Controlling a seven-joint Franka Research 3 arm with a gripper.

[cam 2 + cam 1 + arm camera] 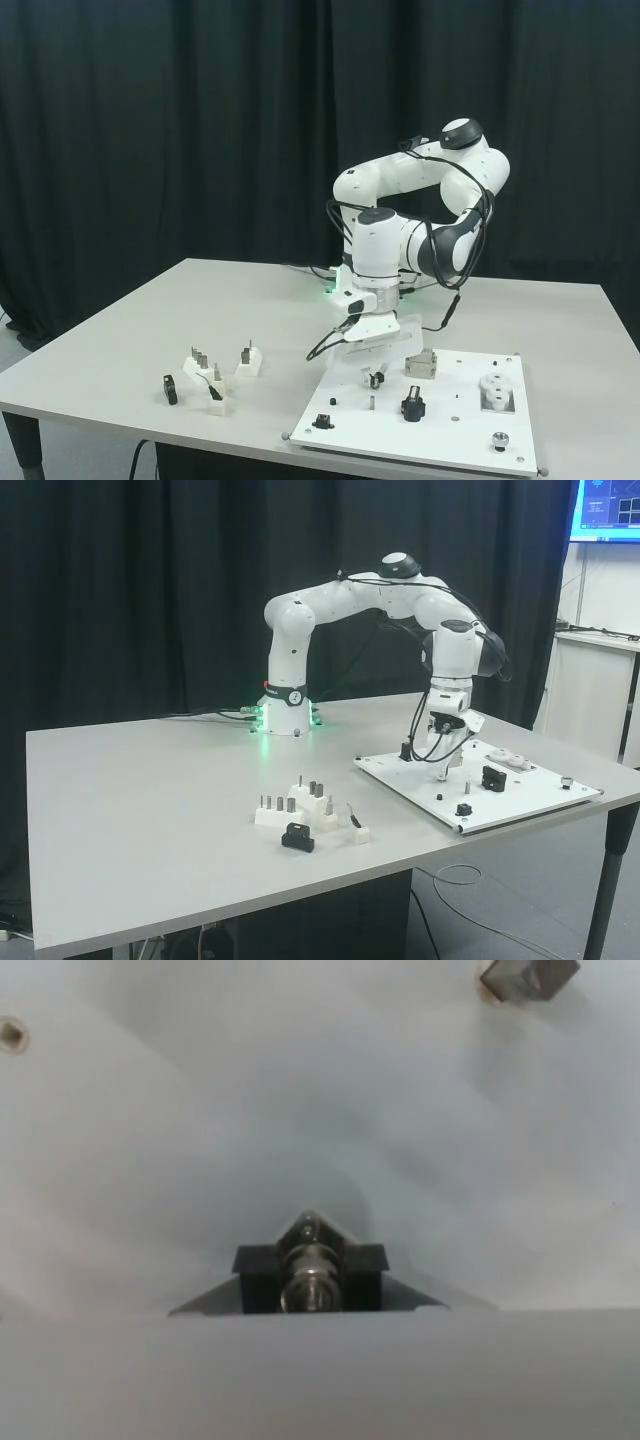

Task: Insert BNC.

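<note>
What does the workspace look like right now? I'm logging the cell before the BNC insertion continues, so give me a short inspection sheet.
Surface: grey table, white board lying at its edge.
Job's things: BNC plug in a black mount, seen in the wrist view right under the gripper; it sits low over the board.
Clutter: white part holders and a small black part on the table beside the board.
Gripper: over the board; finger state not visible.
Cables: one looping from the wrist; one hanging below the table.
Surroundings: black curtain; screen in the room's corner.
</note>
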